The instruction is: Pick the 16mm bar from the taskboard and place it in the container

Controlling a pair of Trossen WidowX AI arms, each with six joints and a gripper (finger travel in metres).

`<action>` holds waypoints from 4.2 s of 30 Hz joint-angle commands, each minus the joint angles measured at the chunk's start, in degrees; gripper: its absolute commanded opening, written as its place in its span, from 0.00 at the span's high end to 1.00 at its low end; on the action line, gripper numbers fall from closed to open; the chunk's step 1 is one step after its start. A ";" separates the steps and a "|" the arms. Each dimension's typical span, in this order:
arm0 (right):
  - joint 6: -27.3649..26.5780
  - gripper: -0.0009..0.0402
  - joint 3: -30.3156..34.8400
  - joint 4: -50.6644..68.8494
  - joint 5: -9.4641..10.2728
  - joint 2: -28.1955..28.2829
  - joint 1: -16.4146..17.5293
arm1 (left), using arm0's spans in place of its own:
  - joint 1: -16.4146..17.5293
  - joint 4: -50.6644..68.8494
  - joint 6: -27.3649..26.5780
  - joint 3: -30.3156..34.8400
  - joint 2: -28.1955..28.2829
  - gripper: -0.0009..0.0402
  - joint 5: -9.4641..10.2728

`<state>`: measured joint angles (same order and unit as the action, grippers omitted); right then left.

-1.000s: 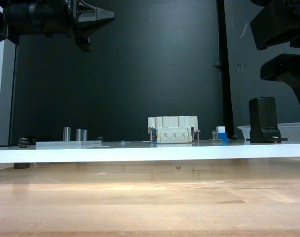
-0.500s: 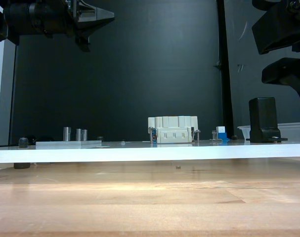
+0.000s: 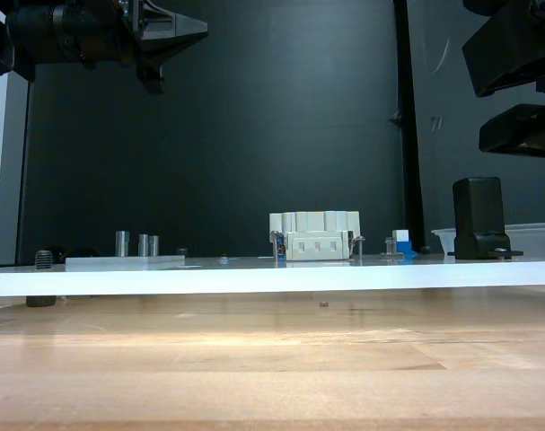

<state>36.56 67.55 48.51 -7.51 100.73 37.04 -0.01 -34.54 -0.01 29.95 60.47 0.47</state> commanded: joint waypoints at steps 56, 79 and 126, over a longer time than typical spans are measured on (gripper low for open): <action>-2.49 0.94 0.22 7.30 1.55 -15.91 -2.38 | 0.02 0.00 0.00 0.00 0.02 0.98 -0.02; -3.82 0.94 0.20 14.16 1.75 -22.29 -11.47 | 0.02 0.00 0.00 0.00 0.02 0.98 -0.02; -4.52 0.94 -16.76 26.25 3.08 -37.75 -44.30 | 0.02 0.00 0.00 0.00 0.02 0.98 -0.02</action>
<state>32.01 51.05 74.85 -4.38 62.94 -6.87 -0.01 -34.52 -0.01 29.95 60.47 0.45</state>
